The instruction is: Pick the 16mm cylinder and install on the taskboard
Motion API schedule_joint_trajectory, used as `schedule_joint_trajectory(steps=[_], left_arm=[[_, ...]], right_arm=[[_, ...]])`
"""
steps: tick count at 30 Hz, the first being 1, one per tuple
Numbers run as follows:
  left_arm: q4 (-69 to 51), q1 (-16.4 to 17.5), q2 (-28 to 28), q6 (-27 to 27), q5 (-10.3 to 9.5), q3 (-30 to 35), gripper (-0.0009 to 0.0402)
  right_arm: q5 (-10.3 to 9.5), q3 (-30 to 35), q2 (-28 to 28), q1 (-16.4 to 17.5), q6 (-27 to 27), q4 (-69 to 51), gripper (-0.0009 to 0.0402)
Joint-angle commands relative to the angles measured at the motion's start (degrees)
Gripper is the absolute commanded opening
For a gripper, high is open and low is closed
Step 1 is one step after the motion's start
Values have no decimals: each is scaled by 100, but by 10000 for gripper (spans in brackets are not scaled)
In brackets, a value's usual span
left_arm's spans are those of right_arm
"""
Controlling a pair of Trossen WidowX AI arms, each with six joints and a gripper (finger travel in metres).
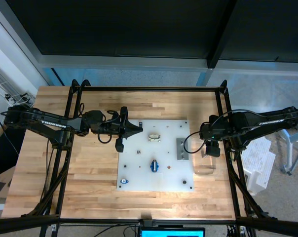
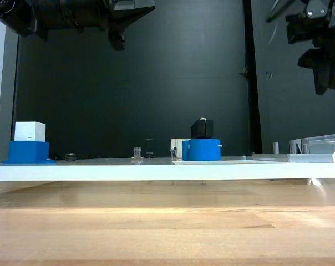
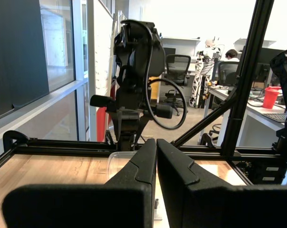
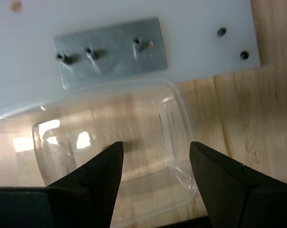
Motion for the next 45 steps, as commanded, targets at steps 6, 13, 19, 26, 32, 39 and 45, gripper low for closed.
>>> schedule_joint_trajectory(steps=[6,13,19,26,32,39,45], left_arm=[[2,2,0,2,2,2,0],[2,2,0,2,2,2,0],[2,0,0,2,2,2,0],[2,0,0,2,2,2,0],[2,0,0,2,2,2,0],[2,2,0,2,2,2,0],[2,0,0,0,2,2,0]], right_arm=[[-42,-376,2,2,-15,7,211],[-48,-748,2,7,-4,70,218],[-199,-1008,2,13,-2,341,215],[-201,-1145,50,17,9,490,216],[-197,-1161,249,24,164,496,216],[-192,-1222,485,33,372,531,216],[-195,-1224,516,39,592,568,216]])
